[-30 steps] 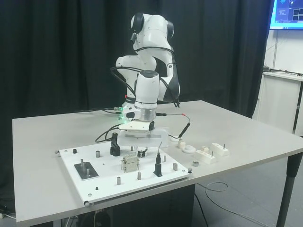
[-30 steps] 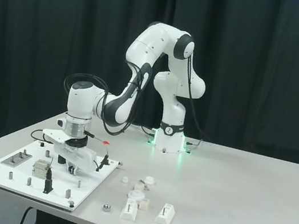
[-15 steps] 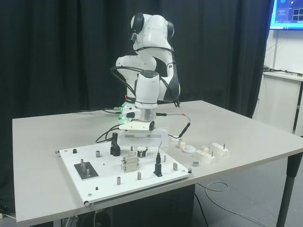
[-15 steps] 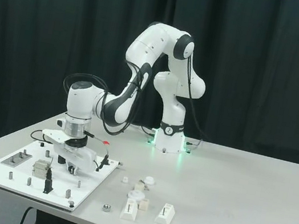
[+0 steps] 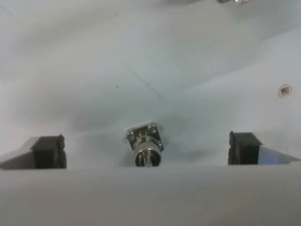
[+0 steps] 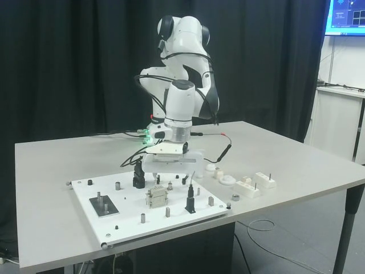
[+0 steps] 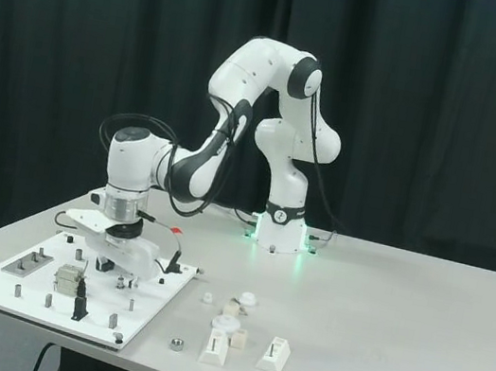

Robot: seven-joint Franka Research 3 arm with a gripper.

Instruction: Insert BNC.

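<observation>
The gripper [image 5: 146,150] is spread wide, nothing held; the BNC connector [image 5: 145,146] at six o'clock could be left unlocked.

Even room light; wrist view blurred, soft-shadowed.

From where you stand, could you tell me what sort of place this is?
Most likely a robotics lab or test cell: a white arm bolted to a grey table, black curtains all round, and a white practice board carrying connectors and pegs.
</observation>
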